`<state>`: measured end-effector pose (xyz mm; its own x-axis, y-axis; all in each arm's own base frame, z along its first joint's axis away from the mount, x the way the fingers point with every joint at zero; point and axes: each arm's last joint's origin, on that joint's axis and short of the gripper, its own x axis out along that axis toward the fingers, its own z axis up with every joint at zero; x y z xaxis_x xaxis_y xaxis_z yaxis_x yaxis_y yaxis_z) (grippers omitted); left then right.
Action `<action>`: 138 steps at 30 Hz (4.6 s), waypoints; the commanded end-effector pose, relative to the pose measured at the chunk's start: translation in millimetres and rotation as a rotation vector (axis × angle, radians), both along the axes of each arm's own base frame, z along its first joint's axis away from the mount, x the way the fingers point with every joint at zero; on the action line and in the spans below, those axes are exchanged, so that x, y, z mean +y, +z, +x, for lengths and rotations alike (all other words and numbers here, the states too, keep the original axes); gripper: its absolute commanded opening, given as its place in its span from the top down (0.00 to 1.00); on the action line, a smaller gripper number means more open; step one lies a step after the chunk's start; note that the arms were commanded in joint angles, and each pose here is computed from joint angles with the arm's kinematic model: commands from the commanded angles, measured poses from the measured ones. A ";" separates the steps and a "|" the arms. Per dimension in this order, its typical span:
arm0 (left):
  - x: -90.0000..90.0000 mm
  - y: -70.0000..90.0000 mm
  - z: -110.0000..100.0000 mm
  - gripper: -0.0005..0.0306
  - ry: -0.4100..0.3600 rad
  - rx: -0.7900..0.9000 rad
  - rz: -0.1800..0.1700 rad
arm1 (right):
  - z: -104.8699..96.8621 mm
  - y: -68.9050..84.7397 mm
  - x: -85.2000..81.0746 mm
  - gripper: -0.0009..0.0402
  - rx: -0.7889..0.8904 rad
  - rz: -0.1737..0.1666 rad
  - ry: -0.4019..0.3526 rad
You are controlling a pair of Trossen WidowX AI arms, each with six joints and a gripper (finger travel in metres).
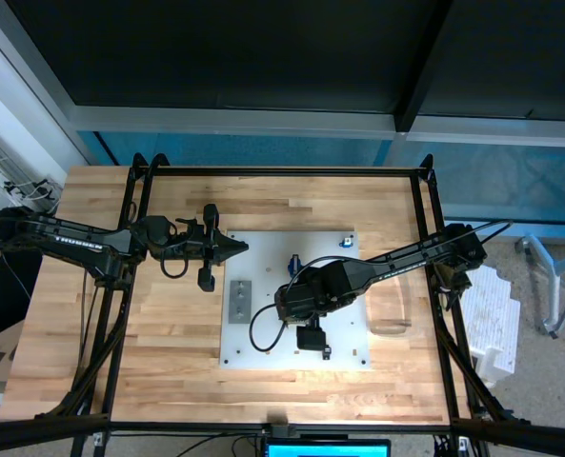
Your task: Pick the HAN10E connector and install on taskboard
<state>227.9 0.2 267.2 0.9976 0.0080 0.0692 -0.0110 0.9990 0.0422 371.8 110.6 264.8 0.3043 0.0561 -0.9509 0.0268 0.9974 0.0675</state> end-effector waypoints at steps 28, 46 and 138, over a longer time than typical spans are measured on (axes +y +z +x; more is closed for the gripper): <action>0.1 0.0 0.1 0.98 0.000 0.000 0.000 | -94.5 76.6 -98.5 0.68 -0.668 -0.065 0.002; 0.0 0.0 0.1 0.98 0.000 0.000 0.000 | -128.9 62.5 -115.7 0.98 -1.125 -0.092 -0.059; 0.1 0.0 0.1 0.98 0.000 0.000 0.000 | -142.6 19.9 -114.2 0.98 -1.288 -0.019 -0.072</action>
<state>227.9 0.2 267.2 0.9975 0.0080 0.0696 -0.0110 0.9990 0.0422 229.1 -3.8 284.6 0.9996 -0.0095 0.0284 0.0076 0.9976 0.0689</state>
